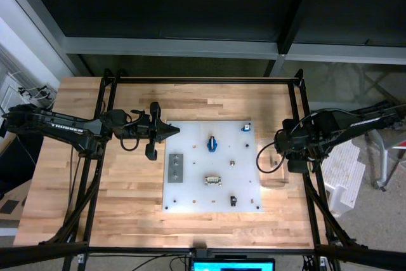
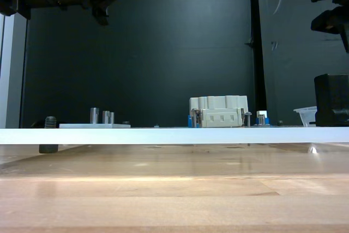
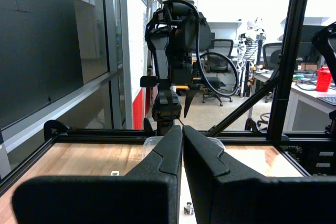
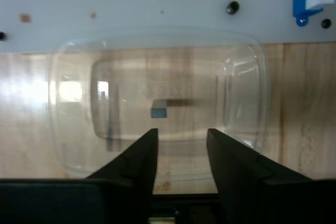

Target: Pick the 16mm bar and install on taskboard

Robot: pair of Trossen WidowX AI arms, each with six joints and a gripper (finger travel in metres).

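The left tool [image 1: 175,131], fingers pressed together on nothing, hangs high over the left edge of the white taskboard [image 1: 190,188]. Beside the board's right edge on the wooden surface [image 1: 127,220], the right tool [image 4: 181,135] is spread apart above a clear tray [image 4: 52,77], in which the 16mm bar [image 4: 159,109] lies free.

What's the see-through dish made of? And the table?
The dish: probably thin clear plastic; wood shows through, rim glints. The table: seemingly varnished wood; plank seams show. Open right gripper hangs over the dish; shut left gripper above the board's edge.
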